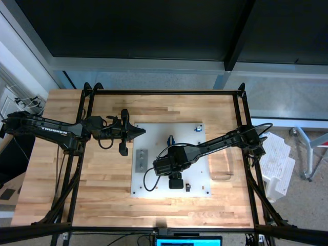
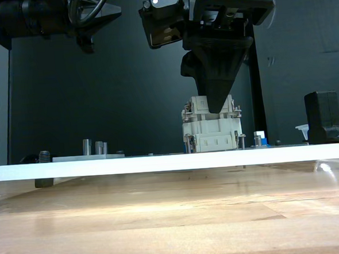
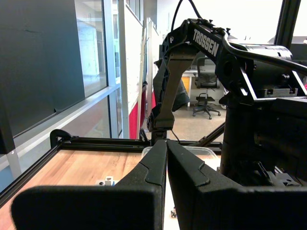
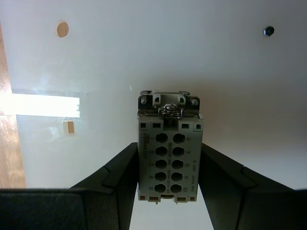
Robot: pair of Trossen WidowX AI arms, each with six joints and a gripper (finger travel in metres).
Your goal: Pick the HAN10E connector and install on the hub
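Right tool (image 4: 168, 160) clamps the long flanks of the pale grey-beige rectangular connector (image 4: 169, 143), likely rigid and light; left tool (image 3: 166, 143), closed, hangs over the wooden tabletop (image 1: 61, 179).

Glare band on white board (image 4: 45, 105); HAN10E connector (image 4: 170, 153) sharp. Low view: near surface (image 2: 164, 231) blurred, right tool (image 2: 217, 104) silhouetted. Left tool (image 3: 166, 148) backlit by windows (image 3: 93, 52).

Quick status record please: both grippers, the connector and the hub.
right gripper: shut on the HAN10E connector, over the white board
HAN10E connector: upright, sitting on top of the hub; full seating cannot be told
hub: on the board, directly under the connector
left gripper: shut, empty, held high to the left of the work
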